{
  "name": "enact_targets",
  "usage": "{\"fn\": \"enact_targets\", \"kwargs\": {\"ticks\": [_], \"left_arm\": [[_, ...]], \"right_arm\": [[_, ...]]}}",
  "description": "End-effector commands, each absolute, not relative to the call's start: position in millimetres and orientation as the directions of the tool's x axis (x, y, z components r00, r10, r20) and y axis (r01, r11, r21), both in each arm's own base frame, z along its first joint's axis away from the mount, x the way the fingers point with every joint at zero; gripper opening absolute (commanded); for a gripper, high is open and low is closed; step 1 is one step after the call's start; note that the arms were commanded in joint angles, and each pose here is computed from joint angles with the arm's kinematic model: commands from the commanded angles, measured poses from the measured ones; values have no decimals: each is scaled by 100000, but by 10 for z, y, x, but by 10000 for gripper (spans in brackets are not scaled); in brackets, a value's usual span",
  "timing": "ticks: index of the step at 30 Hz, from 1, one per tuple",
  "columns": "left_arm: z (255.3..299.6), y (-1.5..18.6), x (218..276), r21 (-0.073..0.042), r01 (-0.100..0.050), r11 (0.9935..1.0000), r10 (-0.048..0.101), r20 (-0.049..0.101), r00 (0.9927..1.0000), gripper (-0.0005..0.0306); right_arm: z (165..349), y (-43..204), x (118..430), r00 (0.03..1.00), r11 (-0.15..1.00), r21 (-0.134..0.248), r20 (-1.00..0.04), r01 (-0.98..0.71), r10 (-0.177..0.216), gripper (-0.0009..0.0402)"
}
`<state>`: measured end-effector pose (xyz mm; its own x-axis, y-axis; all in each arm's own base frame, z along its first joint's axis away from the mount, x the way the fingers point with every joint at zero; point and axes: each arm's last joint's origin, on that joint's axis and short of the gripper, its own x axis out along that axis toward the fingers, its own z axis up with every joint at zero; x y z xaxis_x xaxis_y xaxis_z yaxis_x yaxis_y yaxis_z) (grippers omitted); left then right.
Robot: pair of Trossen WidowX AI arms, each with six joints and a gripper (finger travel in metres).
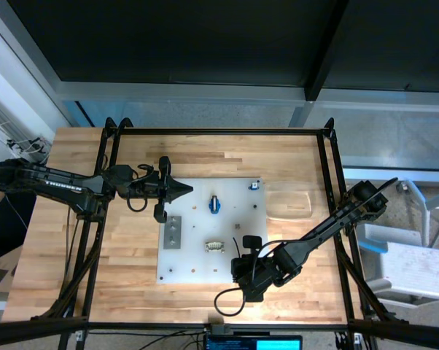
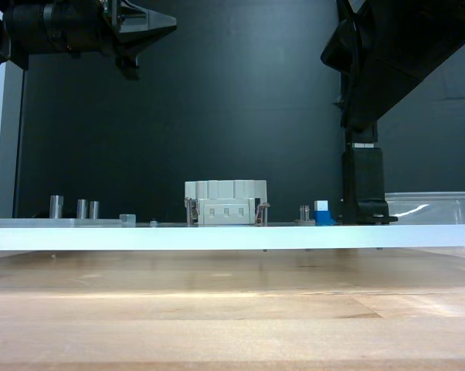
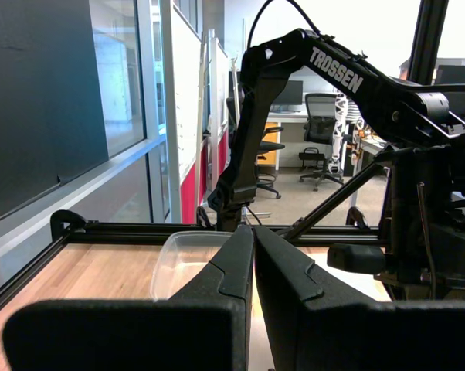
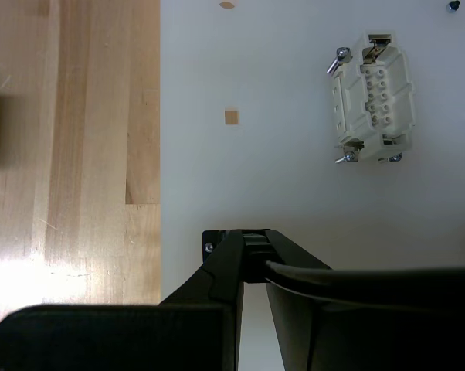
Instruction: Remove the USB connector from the USB hub and place in the container
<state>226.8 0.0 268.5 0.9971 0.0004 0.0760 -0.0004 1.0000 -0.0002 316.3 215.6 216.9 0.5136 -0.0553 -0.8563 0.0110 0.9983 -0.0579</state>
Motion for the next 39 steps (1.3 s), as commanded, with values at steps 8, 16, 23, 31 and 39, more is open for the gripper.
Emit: {"fn": "enact_targets", "kwargs": {"ticks": [8,16,23,31,39], "left_arm": [[2686,1,2269,15,-78,100000,76,7641,99708,1],[2686,1,2269,15,-78,100000,76,7641,99708,1],[2686,0,2268,15,-39,100000,38,7679,99705,0],[2686,0,2268,15,-39,100000,38,7679,99705,1],[2687,0,2268,15,-39,100000,38,7717,99702,1]], "right_arm": [[2224,2036,3195,46234,99970,2268,-88637,-893,2424,0],[2259,1965,3202,45881,99997,447,-88851,-692,714,0],[2299,2030,3179,47912,99640,-8388,-87415,1224,-7947,0],[2278,2123,3221,46871,99712,-7413,-88144,-1593,-5804,0],[2279,2105,3319,41778,99434,-9077,-90659,-5529,-5953,0]]}}
